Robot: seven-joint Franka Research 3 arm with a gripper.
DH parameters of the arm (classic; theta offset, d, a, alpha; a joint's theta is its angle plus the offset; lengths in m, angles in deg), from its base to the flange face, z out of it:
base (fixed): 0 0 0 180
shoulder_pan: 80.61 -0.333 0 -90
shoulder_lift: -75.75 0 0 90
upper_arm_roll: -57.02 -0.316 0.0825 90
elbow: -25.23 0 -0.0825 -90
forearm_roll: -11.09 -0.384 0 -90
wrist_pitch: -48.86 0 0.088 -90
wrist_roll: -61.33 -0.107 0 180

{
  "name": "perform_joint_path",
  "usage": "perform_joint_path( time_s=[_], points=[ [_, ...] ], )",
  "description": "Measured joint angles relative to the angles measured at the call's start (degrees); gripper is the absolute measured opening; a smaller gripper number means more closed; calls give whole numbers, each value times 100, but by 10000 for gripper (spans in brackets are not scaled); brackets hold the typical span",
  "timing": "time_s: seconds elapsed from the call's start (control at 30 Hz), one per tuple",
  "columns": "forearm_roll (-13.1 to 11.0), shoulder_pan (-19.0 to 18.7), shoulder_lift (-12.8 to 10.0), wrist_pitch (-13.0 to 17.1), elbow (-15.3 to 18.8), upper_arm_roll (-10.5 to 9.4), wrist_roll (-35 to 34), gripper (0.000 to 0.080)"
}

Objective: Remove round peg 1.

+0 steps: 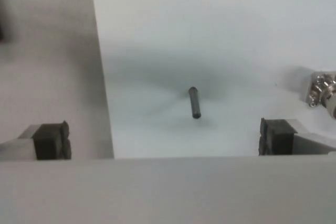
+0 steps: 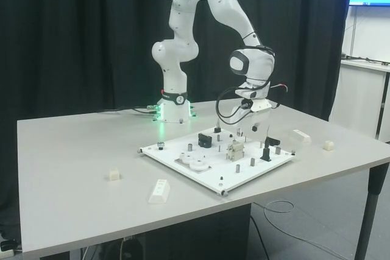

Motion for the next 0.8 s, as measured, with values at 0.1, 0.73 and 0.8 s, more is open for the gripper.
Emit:
perform_joint_path(
  time_s=[0.1, 0.73, 0.8],
  points=[
    [0, 0, -36, 37, 0, 0, 5, 800],
    [0, 21, -277, 343, 1, 1, 44, 800],
    [0, 28, -292, 356, 1, 2, 44, 800]
  ],
)
